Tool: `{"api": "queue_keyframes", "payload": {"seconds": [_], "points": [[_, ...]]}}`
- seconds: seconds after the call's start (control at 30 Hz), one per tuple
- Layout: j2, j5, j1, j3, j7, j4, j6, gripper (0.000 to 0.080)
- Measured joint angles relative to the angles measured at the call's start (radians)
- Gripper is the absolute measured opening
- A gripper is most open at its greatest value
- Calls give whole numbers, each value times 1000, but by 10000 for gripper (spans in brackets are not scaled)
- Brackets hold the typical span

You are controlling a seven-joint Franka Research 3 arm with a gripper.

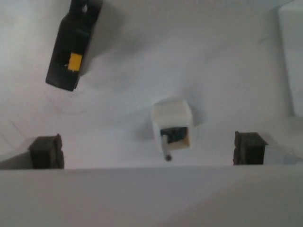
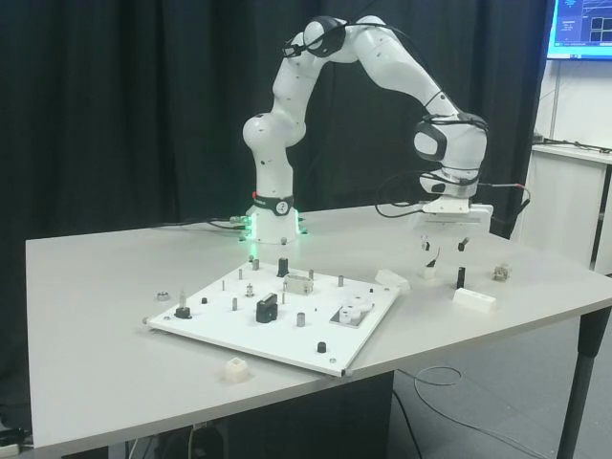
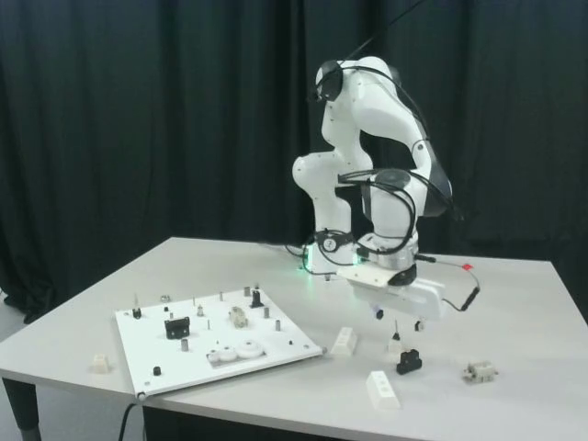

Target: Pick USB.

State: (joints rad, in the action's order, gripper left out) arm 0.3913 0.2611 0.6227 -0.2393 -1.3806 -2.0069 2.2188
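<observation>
Two fingers of the claw (image 1: 147,150) spread wide, empty, straddling the white USB (image 1: 172,124).

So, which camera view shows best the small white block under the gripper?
The wrist view: the white block lies large and unblocked between the open gripper fingertips. In the first room view it is small, partly behind the fingers. In the second room view it is tiny.

White block (image 1: 172,124) between open tool (image 1: 147,151) fingers
</observation>
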Motion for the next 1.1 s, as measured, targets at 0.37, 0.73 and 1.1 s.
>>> {"api": "queue_keyframes", "payload": {"seconds": [0.37,0.73,1.1], "points": [[54,-7,1,17,51,8,31,800],[74,-28,-1,17,79,10,33,800],[76,-28,-2,17,77,10,32,800]]}}
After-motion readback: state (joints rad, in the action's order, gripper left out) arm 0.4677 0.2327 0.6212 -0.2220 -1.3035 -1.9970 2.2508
